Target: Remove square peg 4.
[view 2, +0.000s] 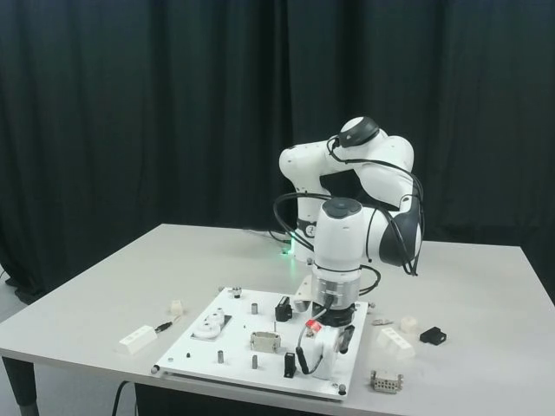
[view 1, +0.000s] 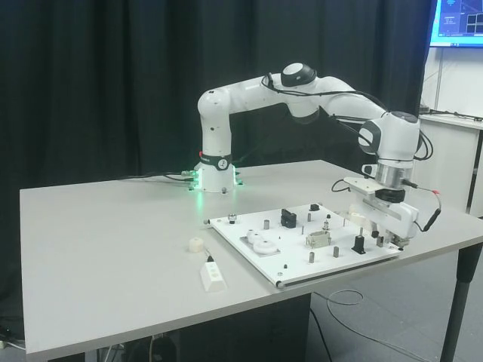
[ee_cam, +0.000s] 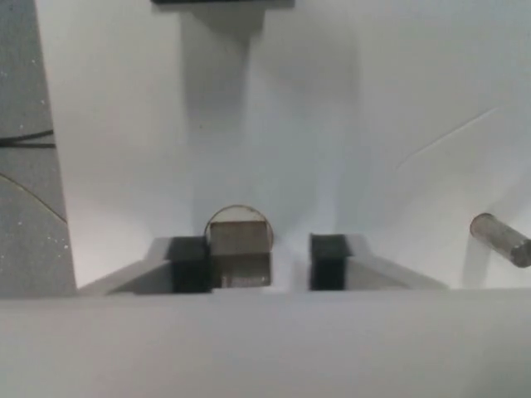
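The gripper [ee_cam: 259,261] sits low over the white rectangular board [ee_cam: 348,124] on the grey table [view 1: 113,226]. Its jaws stand apart around the grey square metal peg [ee_cam: 239,235], which is upright in its round seat, touching one black finger pad [ee_cam: 189,264].

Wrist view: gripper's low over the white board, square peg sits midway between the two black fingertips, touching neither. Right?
Not quite. In the wrist view the square peg sits right beside one black fingertip, with a clear gap to the other. The gripper is low over the white board, as you say.
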### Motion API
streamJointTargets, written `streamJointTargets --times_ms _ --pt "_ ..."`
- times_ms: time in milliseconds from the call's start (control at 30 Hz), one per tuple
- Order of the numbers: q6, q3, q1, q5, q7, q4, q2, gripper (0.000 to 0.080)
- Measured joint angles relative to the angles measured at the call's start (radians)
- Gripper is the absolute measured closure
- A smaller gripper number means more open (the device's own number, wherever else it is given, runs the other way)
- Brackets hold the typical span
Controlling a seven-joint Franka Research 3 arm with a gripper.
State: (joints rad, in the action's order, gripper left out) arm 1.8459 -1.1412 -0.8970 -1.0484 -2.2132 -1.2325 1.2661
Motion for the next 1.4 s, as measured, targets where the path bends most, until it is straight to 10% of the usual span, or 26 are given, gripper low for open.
streamJointTargets --times_ms 100,133,433,1400 --pt "0.017 0.002 0.000 0.000 0.000 0.000 0.001 0.0422" --pt "0.021 0.003 0.000 0.000 0.000 0.000 0.001 0.0590" --pt "0.024 0.003 0.000 0.000 0.004 0.000 0.001 0.0654" --pt "-0.050 -0.088 -0.028 0.000 0.027 0.000 -0.028 0.0654"
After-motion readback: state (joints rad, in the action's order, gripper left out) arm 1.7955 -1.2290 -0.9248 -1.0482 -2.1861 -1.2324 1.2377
